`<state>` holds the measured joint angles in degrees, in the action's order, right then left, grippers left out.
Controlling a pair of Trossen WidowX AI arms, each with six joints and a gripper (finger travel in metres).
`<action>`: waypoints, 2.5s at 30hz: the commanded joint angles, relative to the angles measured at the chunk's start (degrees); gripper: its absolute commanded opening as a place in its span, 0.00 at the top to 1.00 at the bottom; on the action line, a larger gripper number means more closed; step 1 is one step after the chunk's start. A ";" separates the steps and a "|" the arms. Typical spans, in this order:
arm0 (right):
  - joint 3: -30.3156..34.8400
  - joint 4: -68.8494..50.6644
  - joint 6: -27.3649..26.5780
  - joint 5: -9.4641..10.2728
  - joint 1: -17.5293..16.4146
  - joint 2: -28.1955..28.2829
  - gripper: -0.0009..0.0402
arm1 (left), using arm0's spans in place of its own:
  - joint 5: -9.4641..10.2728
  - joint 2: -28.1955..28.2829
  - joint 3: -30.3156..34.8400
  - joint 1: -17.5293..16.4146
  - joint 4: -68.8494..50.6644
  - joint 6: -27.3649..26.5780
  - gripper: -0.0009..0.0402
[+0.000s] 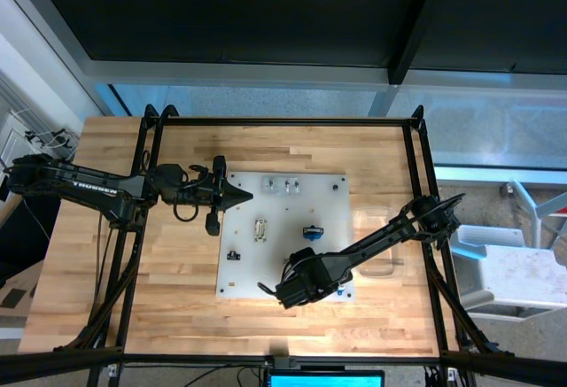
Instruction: Pick the M12 fastener and fasten on the M12 threads
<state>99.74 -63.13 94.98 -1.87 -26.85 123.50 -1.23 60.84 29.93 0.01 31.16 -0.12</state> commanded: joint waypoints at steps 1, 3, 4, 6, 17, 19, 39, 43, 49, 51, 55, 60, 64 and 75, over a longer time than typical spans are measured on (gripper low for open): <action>0.02 -0.02 5.25 -0.09 -0.02 0.02 0.91 | -0.02 0.02 0.02 -0.02 0.02 0.02 0.98; 0.02 -0.02 9.33 -0.07 -0.02 0.02 0.91 | -0.02 0.02 0.02 0.00 0.02 0.02 0.98; 0.02 -0.02 11.43 -0.09 -0.02 0.02 0.91 | -0.02 0.02 0.02 0.00 0.02 0.02 0.98; 0.02 0.00 15.82 -0.09 -0.02 0.02 0.91 | -0.02 0.02 0.02 0.00 0.02 0.02 0.98; 0.02 0.92 45.99 -0.07 -0.04 0.02 0.91 | -0.02 0.02 0.02 -0.02 0.02 0.02 0.98; 0.02 1.01 50.82 -0.07 -0.04 0.02 0.91 | -0.02 0.02 0.02 0.00 0.02 0.02 0.98; 0.02 1.11 85.31 -0.11 -0.20 0.00 0.91 | -0.02 0.02 0.02 0.00 0.02 0.02 0.98; 0.02 1.11 85.18 -0.11 -0.20 0.00 0.91 | -0.02 0.02 0.02 0.00 0.02 0.02 0.98; 0.02 1.29 85.00 -0.07 -0.26 0.00 0.91 | -0.02 0.02 0.02 0.00 0.02 0.02 0.98; 0.02 1.33 85.00 -0.07 -0.26 0.00 0.91 | -0.02 0.02 0.02 -0.02 0.02 0.02 0.98; 0.02 1.36 85.00 -0.07 -0.24 0.00 0.91 | -0.02 0.02 0.02 0.00 0.02 0.02 0.98; 0.02 1.40 84.61 -0.09 -0.20 0.00 0.91 | -0.02 0.02 0.02 0.00 0.02 0.02 0.98; 0.02 1.05 81.40 -0.11 -0.15 0.00 0.91 | -0.02 0.02 0.02 0.00 0.02 0.02 0.98; 0.02 0.17 81.59 -0.09 -0.35 -0.02 0.91 | -0.02 0.02 0.02 0.00 0.02 0.02 0.98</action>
<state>99.77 -62.72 176.46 -2.02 -27.14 123.50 -1.26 60.84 29.93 0.01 31.16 -0.12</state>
